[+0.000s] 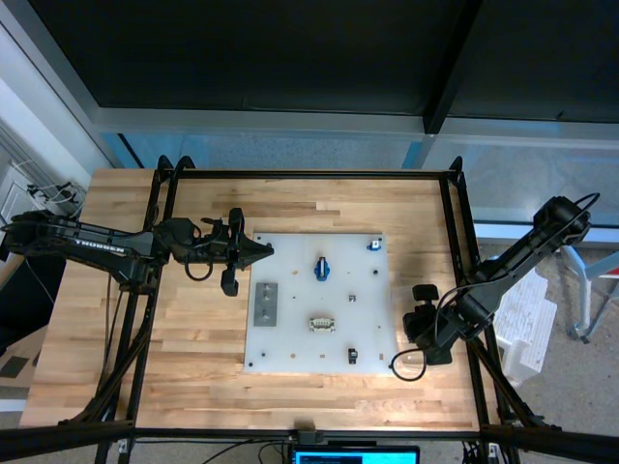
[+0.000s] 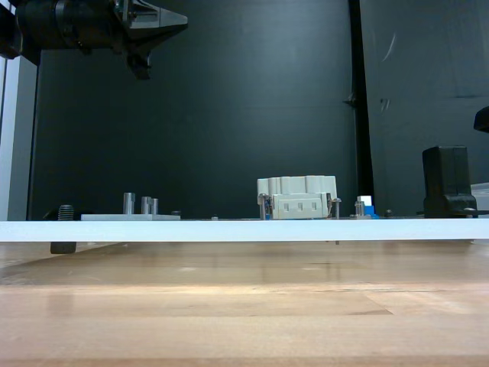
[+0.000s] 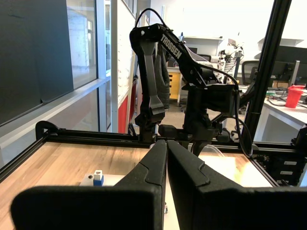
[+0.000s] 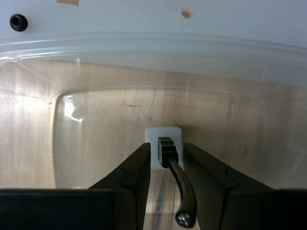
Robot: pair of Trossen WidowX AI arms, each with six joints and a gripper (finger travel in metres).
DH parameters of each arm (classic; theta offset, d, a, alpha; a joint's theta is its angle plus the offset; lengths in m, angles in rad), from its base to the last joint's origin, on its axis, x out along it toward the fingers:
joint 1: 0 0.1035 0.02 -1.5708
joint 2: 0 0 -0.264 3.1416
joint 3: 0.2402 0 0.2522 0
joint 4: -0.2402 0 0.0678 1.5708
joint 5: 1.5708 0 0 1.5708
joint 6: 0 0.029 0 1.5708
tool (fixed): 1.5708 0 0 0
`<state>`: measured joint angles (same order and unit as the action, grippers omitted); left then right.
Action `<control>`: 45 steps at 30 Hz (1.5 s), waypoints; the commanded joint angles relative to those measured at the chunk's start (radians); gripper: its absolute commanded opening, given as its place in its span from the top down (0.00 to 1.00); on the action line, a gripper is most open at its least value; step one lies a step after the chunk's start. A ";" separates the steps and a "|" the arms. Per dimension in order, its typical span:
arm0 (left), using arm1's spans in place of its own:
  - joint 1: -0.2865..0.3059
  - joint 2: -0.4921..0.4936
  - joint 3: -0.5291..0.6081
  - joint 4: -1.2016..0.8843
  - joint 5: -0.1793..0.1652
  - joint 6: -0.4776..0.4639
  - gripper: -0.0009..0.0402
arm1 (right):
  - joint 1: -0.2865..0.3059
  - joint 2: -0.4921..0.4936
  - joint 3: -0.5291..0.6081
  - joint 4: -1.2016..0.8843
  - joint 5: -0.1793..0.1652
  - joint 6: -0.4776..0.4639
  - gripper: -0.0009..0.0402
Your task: Pick the USB connector and install on taskboard
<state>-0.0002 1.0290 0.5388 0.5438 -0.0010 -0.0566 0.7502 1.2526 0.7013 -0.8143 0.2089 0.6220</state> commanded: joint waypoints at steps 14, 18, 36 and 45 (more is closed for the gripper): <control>0.000 0.000 0.000 0.000 0.000 0.000 0.98 | 0.000 -0.004 -0.005 0.000 -0.002 -0.002 0.98; 0.000 0.000 0.000 0.000 0.000 0.000 0.98 | 0.000 -0.014 -0.005 -0.003 -0.001 -0.002 0.97; 0.000 0.000 0.000 0.000 0.000 0.000 0.98 | 0.008 -0.094 -0.064 0.037 0.009 -0.001 0.98; 0.000 0.000 0.000 0.000 0.000 0.000 0.98 | 0.015 -0.154 -0.082 0.023 0.028 -0.001 0.98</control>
<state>-0.0002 1.0290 0.5388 0.5438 -0.0013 -0.0566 0.7643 1.1053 0.6182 -0.7826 0.2321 0.6216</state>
